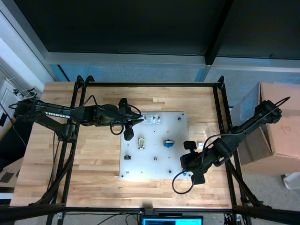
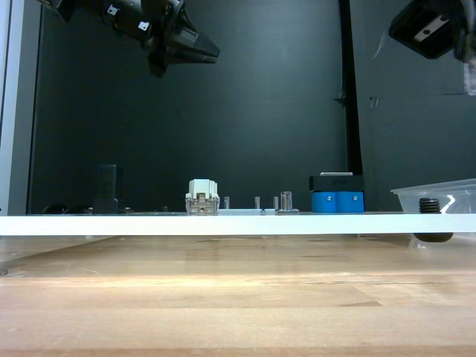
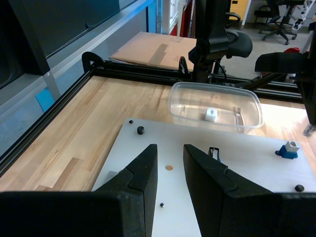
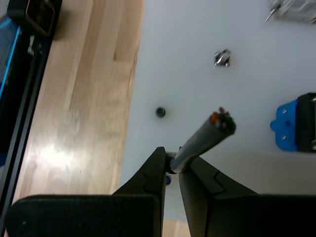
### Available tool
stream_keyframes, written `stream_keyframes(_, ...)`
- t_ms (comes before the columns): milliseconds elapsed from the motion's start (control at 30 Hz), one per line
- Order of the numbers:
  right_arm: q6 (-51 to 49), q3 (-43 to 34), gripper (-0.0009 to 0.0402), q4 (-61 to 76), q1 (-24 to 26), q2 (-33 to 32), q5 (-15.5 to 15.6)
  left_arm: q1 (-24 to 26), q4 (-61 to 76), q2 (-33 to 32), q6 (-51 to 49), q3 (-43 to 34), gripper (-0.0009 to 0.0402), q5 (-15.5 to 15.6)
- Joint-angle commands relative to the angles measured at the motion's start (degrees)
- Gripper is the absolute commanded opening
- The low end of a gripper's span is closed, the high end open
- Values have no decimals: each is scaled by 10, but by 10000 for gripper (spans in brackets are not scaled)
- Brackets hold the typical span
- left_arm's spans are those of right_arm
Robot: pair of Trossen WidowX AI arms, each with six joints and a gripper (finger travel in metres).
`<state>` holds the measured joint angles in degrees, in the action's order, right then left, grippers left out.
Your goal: Pick the RJ45 connector and install on the taskboard
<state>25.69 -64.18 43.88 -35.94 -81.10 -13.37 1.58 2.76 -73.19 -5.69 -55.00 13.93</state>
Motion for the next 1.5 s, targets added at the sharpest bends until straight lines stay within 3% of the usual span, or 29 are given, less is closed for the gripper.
stream_keyframes(33,10,0,0,1,-8,1,-6,0,0,0,0,0,69,0)
stream_keyframes(533,72,38,0,0,-44,-1,-36,0,-1,-3,0,0,69,0)
stream_keyframes(1500,84,81,0,-49,-67,-16,-47,0,0,-4,0,0,69,0)
